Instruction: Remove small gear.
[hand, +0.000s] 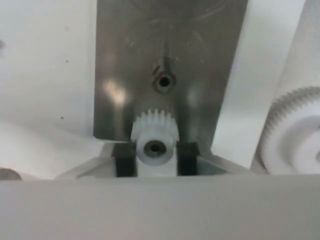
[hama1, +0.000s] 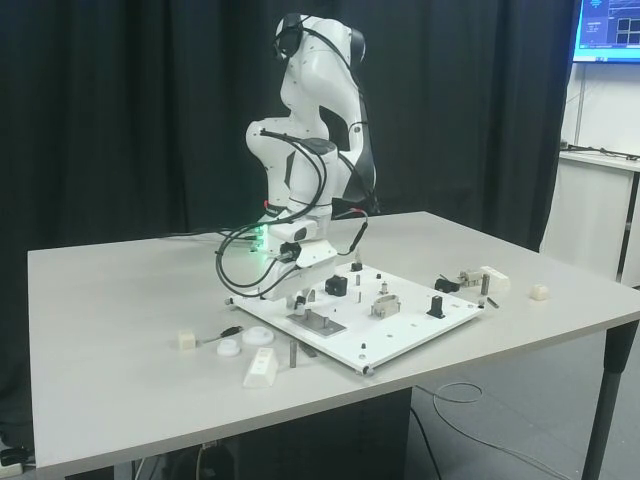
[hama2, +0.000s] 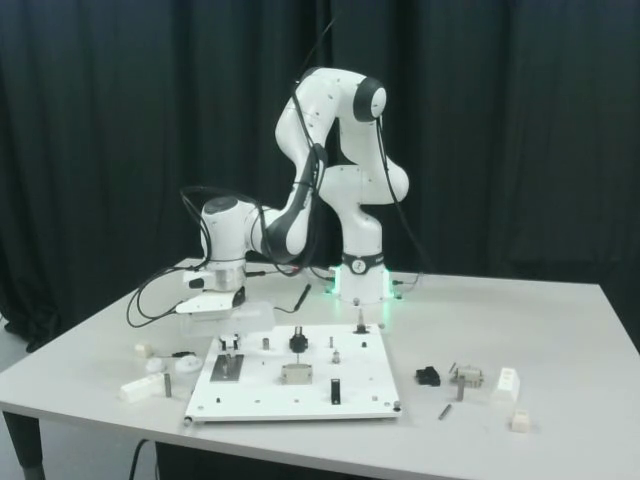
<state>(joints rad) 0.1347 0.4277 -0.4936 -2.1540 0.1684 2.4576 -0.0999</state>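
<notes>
While poised over the grey plate (hand: 170, 60), the jaws pinch the small white gear (hand: 155, 136) between black pads (hand: 124, 159).

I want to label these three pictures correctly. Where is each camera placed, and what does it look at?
Wrist view: sits on the wrist, looks down past the gripper at the small gear over the metal plate.
First room view: off one table corner, showing the whole arm over the white board.
Second room view: facing the arm's base, across the board.
Both room views share arm, board and table.
</notes>
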